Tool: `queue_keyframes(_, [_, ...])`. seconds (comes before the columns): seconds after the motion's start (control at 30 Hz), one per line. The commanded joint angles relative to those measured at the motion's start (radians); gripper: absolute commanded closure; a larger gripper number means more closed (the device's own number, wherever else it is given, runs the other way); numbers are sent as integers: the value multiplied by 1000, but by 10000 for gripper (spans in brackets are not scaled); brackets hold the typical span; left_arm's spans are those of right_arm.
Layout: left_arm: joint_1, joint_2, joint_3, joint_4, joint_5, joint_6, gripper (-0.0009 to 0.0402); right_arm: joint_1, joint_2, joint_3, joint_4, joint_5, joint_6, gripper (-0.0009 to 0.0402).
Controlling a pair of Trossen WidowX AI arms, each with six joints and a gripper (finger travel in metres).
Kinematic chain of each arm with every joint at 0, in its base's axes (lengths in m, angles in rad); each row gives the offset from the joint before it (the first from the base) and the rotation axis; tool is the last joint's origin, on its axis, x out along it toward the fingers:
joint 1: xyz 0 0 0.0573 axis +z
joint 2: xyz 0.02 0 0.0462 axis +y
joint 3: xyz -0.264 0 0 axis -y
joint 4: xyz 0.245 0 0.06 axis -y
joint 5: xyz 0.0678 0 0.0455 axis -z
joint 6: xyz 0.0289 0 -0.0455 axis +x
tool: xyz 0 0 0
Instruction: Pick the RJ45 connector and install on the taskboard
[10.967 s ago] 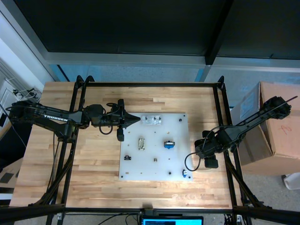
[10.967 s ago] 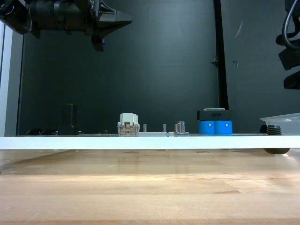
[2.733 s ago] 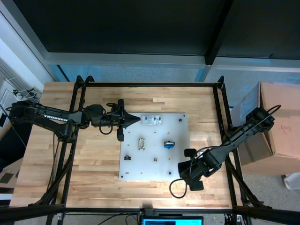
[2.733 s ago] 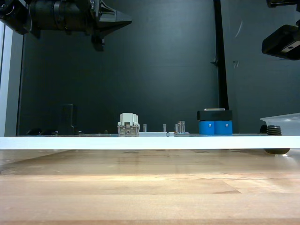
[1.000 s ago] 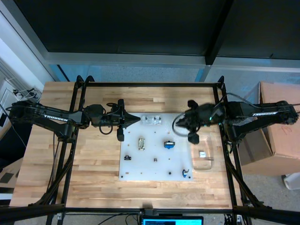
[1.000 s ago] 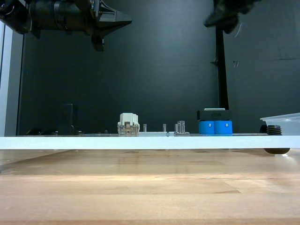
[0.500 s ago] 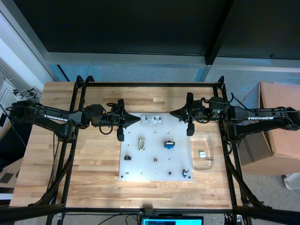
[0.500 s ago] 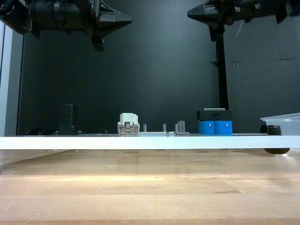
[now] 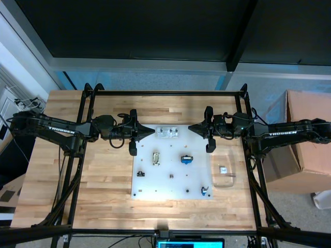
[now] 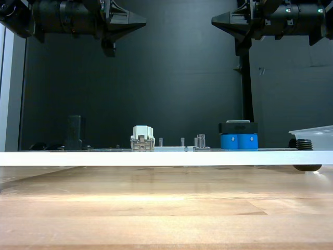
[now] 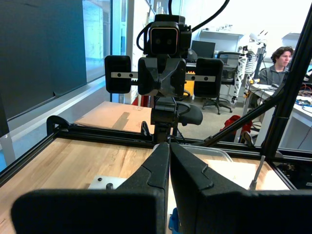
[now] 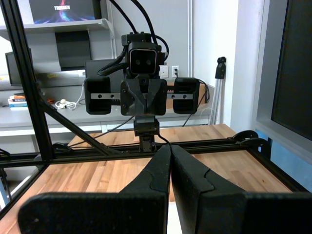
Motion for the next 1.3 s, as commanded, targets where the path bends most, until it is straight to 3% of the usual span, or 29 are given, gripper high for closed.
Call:
queue_keyframes(0.03, [0, 0, 0, 0, 0, 0, 393, 0, 1, -9, 1, -12, 0, 394])
queue_keyframes(1.3, [0, 0, 0, 0, 0, 0, 393, 0, 1, -12, -4, -8, 29, 393])
